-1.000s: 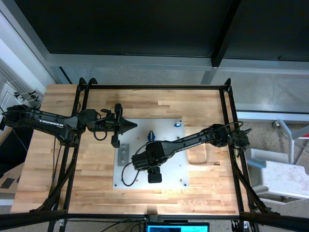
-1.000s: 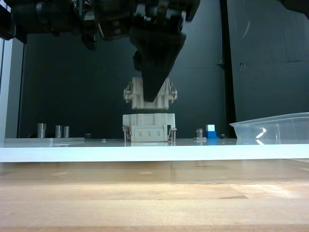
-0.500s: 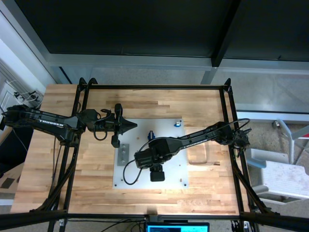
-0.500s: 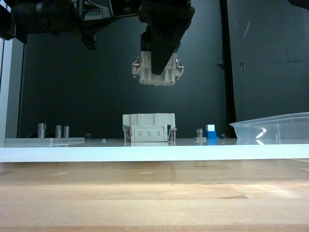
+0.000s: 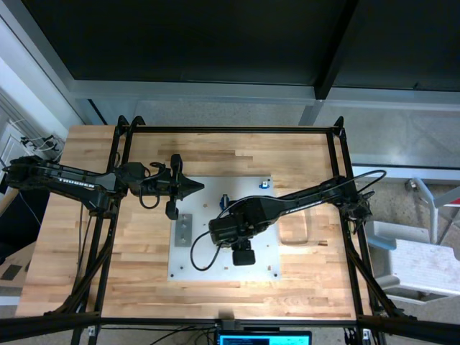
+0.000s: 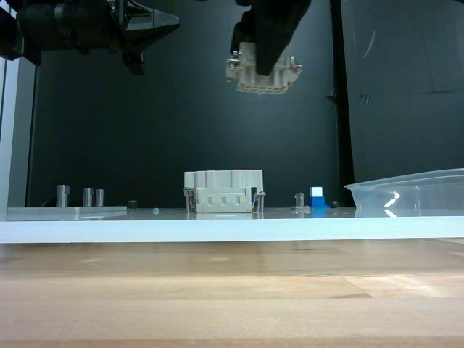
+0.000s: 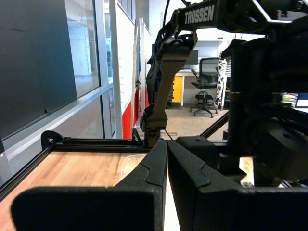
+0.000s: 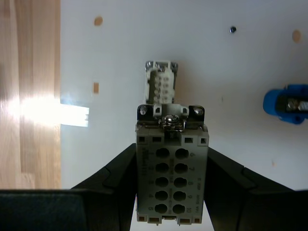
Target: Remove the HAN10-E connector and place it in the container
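Observation:
The HAN10-E connector (image 6: 262, 72), a light grey-beige block with metal ends, hangs high above the white board (image 6: 217, 228). My right gripper (image 6: 265, 58) is shut on it. In the right wrist view the connector (image 8: 172, 178) sits between both fingers (image 8: 115, 175), with its mating base (image 8: 161, 86) still on the board below. From above, the right gripper (image 5: 230, 231) is over the board's middle. The clear container (image 6: 409, 192) stands to the right, also seen as a faint tray (image 5: 295, 228). My left gripper (image 5: 198, 186) hovers shut at the board's back left, holding nothing.
The connector's base (image 6: 222, 192) stands on the board. A blue part (image 6: 317, 197) is beside it, and another blue clip (image 5: 225, 202) is behind the right gripper. A grey plate with holes (image 5: 185, 230) lies at the board's left. Metal pegs (image 6: 87, 196) stand there too.
The right gripper has lifted the connector off its base, raised it higher and carried it rightward toward the container. The left arm has not moved.

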